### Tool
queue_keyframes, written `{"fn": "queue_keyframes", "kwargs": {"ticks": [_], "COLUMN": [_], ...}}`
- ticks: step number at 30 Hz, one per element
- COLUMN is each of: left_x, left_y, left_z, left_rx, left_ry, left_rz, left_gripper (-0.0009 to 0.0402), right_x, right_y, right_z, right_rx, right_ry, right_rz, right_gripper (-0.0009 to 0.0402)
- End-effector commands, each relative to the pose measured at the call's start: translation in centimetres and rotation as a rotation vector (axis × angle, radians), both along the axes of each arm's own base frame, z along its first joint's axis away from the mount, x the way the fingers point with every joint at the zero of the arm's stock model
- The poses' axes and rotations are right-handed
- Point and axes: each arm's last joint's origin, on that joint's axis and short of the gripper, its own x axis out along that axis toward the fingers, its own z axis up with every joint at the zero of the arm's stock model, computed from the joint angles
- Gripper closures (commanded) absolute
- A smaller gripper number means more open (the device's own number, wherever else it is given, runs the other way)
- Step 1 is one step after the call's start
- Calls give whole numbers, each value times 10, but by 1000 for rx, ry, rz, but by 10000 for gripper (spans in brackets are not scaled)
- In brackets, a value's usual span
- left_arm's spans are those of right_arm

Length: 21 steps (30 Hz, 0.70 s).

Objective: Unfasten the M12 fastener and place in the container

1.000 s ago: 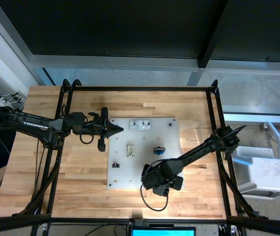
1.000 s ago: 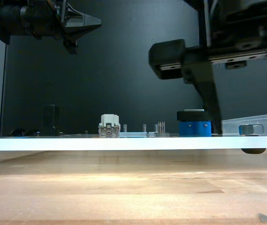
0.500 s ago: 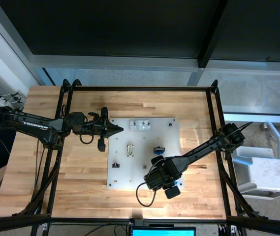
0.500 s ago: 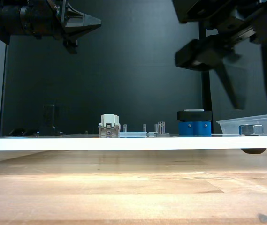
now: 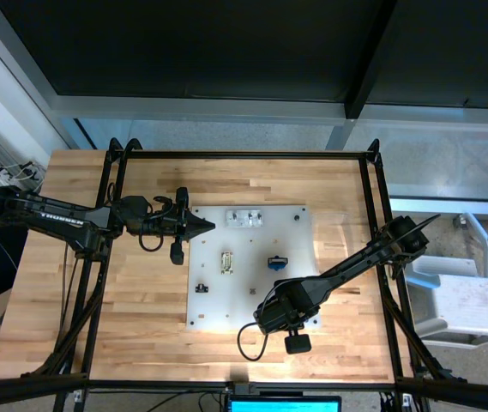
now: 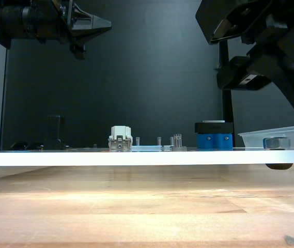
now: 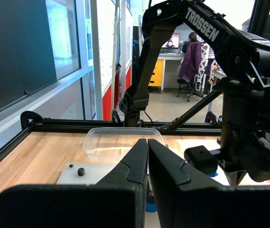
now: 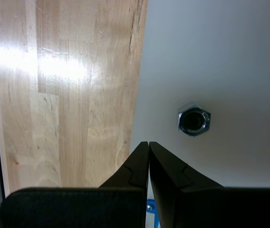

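Observation:
The silver M12 nut [image 8: 194, 120] [image 6: 276, 142] sits low on its stud on the white board [image 5: 218, 300] near the near right edge, its ribs hidden. It lies outside the clear container [image 6: 291, 133] [image 7: 120, 141], which stands just behind it. My right gripper [image 8: 148, 144] [image 5: 274, 319] hovers above the board's near right edge, shut on nothing, its tip beside the nut and apart from it. The right arm hides the nut in the high view. My left gripper [image 5: 209, 226] [image 6: 108, 23] [image 7: 147, 142] hangs shut and empty over the board's far left edge.
A blue-and-black block [image 5: 276, 263] [image 6: 214, 140] and a white connector [image 5: 225, 261] [image 6: 120, 139] stand mid-board. A clear fixture [image 5: 245, 221] sits at the far edge and a black post [image 5: 297, 217] at the far right corner. Black frame rails [image 5: 381, 257] border the wooden table.
The right gripper, open astride the nut a second ago, has lifted off, swung towards the near edge and shut empty. The nut stayed put. The left arm has not moved.

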Motion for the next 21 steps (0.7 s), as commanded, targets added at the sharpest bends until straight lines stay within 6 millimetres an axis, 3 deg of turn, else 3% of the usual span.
{"fn": "queue_keyframes", "kwargs": {"ticks": [1, 6, 21], "left_x": [0, 0, 0], "left_y": [0, 0, 0], "left_z": [0, 0, 0], "left_rx": [0, 0, 0], "left_ry": [0, 0, 0], "left_rz": [0, 0, 0], "left_gripper": [393, 393, 393], "right_x": [-1, -3, -5], "right_y": [-1, -4, -9], "right_z": [-6, -14, -12], "right_rx": [5, 10, -25], "right_ry": [-18, -31, -55], "right_rz": [-1, -23, -34], "right_gripper": [394, 393, 393]}}
